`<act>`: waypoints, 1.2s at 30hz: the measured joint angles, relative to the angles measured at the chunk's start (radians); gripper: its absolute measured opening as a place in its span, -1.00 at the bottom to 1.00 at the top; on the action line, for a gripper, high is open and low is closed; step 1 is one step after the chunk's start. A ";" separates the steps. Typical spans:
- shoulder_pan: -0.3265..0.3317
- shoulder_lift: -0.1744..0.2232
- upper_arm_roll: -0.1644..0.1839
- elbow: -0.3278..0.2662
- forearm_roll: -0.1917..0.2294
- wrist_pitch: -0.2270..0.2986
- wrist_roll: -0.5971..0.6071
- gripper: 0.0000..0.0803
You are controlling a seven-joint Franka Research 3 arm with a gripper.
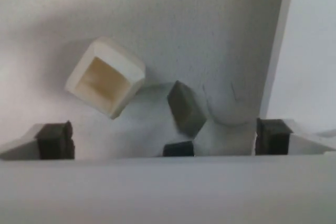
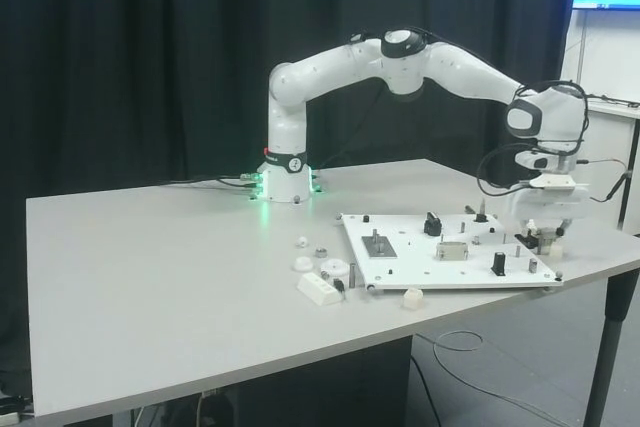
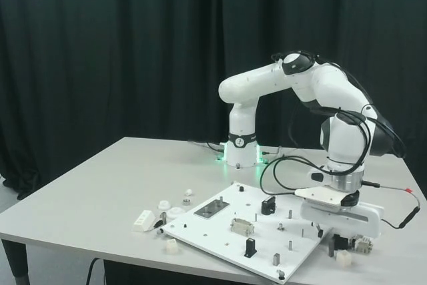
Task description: Remove square peg 4.
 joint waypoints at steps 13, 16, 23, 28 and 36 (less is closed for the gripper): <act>0.002 0.027 -0.005 0.000 -0.026 -0.007 0.012 0.97; 0.002 0.028 -0.008 0.001 -0.026 -0.010 0.012 0.99; 0.002 0.028 -0.017 0.001 -0.026 -0.015 0.012 0.99; 0.001 0.028 -0.023 0.001 -0.031 -0.015 0.012 0.99; -0.012 0.028 -0.034 0.001 -0.048 -0.002 -0.007 0.99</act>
